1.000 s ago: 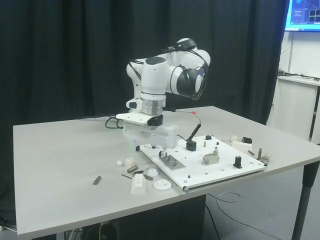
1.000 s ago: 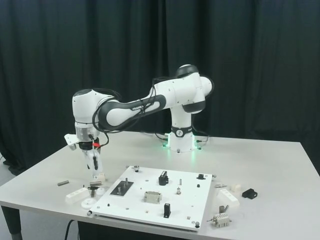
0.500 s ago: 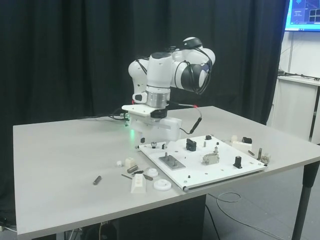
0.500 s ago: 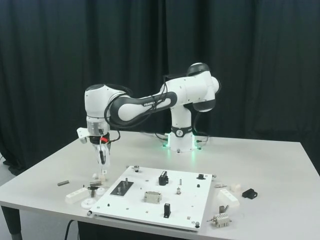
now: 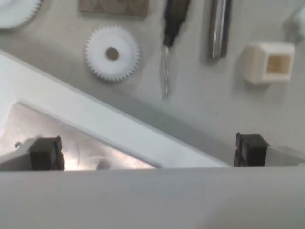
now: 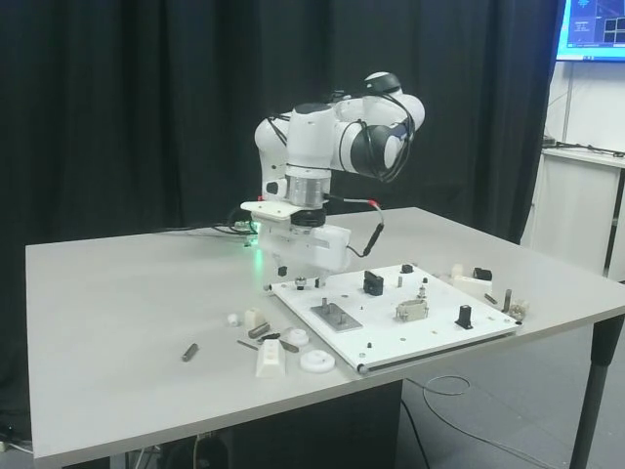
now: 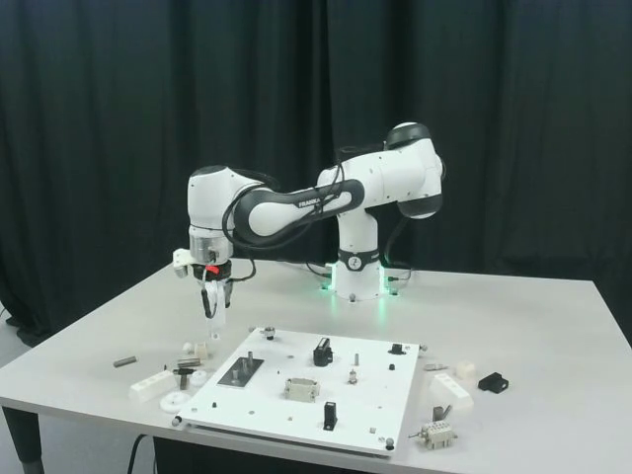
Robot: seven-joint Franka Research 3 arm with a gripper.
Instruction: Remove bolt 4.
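White assembly board point(image 7: 385, 400) lies on the grey table point(image 7: 533, 336) in front of the arm's base, and your gripper point(image 7: 211, 328) hangs above the table just off the board's corner, close to the loose parts and touching nothing. From the wrist camera you see both black fingertips point(image 5: 46, 153) spread wide apart, with nothing held between them; only the board's edge and a metal plate point(image 5: 71, 143) set in the board show beneath the gap.

Bolt 4 you cannot pick out by number, since no marking is readable. The nearest candidate is a dark-headed bolt point(image 7: 269, 334) standing in the board at the corner beside the gripper; the gripper is above and to the side of it, apart from it. Another small upright bolt point(image 7: 355, 359) stands nearer the board's middle.

On the bare table past the board's edge, the wrist camera shows you a white gear point(image 5: 112, 53), a slim tool with a black handle point(image 5: 167, 52), a metal pin point(image 5: 219, 26) and a white block with a square hole point(image 5: 268, 63), all lying apart from one another. Green light glows at the arm's base point(image 7: 326, 287).
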